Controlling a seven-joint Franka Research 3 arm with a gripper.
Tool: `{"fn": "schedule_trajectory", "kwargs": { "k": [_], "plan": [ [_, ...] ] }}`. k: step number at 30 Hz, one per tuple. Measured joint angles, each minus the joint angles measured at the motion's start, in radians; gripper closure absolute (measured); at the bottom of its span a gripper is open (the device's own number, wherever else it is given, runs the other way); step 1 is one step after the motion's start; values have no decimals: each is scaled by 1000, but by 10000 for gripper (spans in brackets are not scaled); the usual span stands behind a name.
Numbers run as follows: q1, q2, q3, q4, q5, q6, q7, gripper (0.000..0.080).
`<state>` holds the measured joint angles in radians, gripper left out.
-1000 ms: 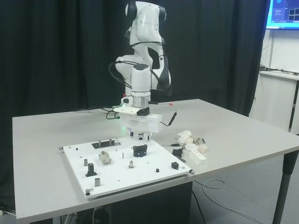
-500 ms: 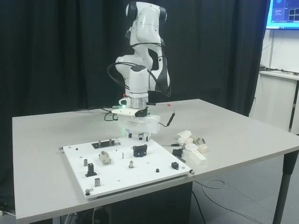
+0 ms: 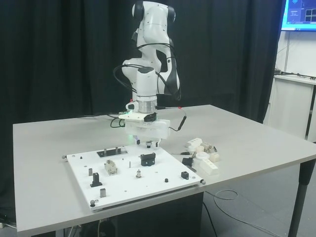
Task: Remove bolt 4.
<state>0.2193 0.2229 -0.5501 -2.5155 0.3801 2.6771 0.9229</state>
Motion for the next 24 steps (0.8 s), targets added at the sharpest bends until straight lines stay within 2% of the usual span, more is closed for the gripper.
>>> {"fn": "schedule_trajectory", "kwargs": {
  "k": [24],
  "plan": [
    [0, -10, -3, 0, 0, -19, -38, 3]
  ]
}}
